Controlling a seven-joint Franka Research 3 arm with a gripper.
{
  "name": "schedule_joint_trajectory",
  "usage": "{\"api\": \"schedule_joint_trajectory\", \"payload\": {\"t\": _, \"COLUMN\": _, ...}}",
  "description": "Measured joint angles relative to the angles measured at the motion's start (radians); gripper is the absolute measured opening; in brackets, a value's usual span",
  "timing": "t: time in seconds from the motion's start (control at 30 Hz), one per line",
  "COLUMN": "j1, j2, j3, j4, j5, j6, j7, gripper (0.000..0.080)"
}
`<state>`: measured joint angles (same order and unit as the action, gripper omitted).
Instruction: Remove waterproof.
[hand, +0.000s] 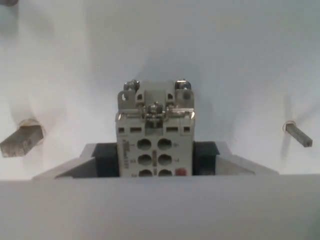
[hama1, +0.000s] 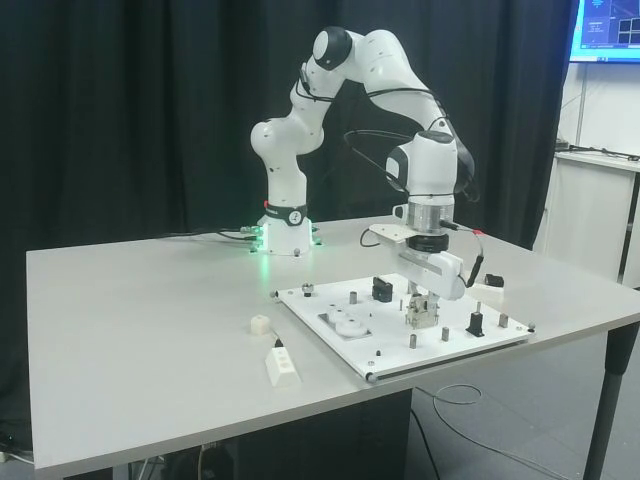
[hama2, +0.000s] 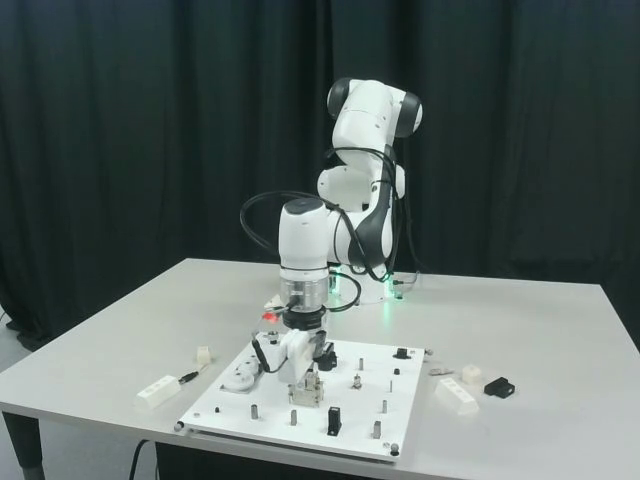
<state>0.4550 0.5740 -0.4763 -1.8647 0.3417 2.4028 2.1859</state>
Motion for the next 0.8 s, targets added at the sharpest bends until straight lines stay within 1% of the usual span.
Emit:
{"api": "schedule_joint_trajectory", "payload": {"t": 0.47, "j1": 0.0, "j2": -0.002, "j3": -0.001, "j4": 0.003, "j5": -0.002, "j6": -0.007, "j7": 0.0, "gripper": 0.031}}
{"api": "schedule_joint_trajectory", "payload": {"t": 0.7, "j1": 0.0, "j2": -0.01, "j3": -0.003, "j4": 0.007, "j5": -0.007, "j6": -0.02, "j7": -0.004, "gripper": 0.031}}
{"api": "schedule_joint_trajectory", "payload": {"t": 0.8, "j1": 0.0, "j2": -0.021, "j3": -0.006, "j4": 0.011, "j5": -0.015, "j6": -0.036, "j7": -0.004, "gripper": 0.031}}
